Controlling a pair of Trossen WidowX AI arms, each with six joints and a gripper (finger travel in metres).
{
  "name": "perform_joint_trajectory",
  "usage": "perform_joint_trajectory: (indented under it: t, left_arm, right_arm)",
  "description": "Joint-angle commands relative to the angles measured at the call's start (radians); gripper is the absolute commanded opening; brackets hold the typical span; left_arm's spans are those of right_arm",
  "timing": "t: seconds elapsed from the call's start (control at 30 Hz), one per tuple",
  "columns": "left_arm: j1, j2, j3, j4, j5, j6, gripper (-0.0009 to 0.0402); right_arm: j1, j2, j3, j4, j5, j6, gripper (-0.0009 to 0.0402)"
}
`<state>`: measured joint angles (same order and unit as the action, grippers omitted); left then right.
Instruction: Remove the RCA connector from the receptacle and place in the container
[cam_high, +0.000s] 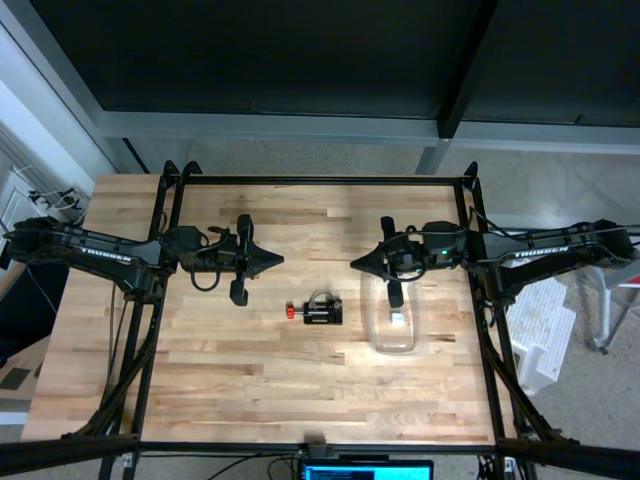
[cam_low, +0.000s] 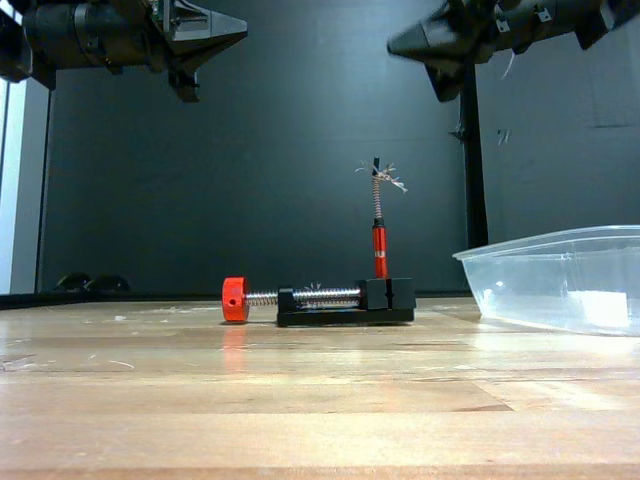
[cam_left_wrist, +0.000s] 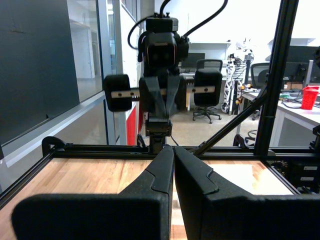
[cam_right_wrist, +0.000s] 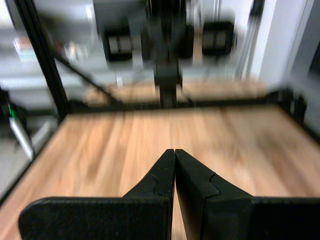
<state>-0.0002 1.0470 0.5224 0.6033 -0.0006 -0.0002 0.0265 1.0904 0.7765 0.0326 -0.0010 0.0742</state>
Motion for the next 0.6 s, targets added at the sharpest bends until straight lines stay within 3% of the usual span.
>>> perform_joint_trajectory:
  t: [0.03, 0.3, 0.37, 0.53, 0.6]
  left_arm:
    - [0.000, 0.000, 0.000, 0.000, 0.000, 0.000, 0.0000]
    - [0.000, 0.000, 0.000, 0.000, 0.000, 0.000, 0.0000]
    - [0.000, 0.000, 0.000, 0.000, 0.000, 0.000, 0.0000]
    - [0.000, 0.000, 0.000, 0.000, 0.000, 0.000, 0.0000]
    - [0.000, 0.000, 0.000, 0.000, 0.000, 0.000, 0.0000]
  right_arm:
    - [0.013, 0.043, 0.092, -0.222, 0.009, -0.001, 0.0000]
    - [0.034, 0.206, 0.306, -0.673, 0.013, -0.002, 0.0000]
    - [0.041, 0.246, 0.348, -0.755, 0.045, 0.001, 0.0005]
    - [0.063, 0.351, 0.431, -0.885, 0.090, 0.017, 0.0062]
    - [0.072, 0.386, 0.456, -0.896, 0.091, 0.025, 0.0096]
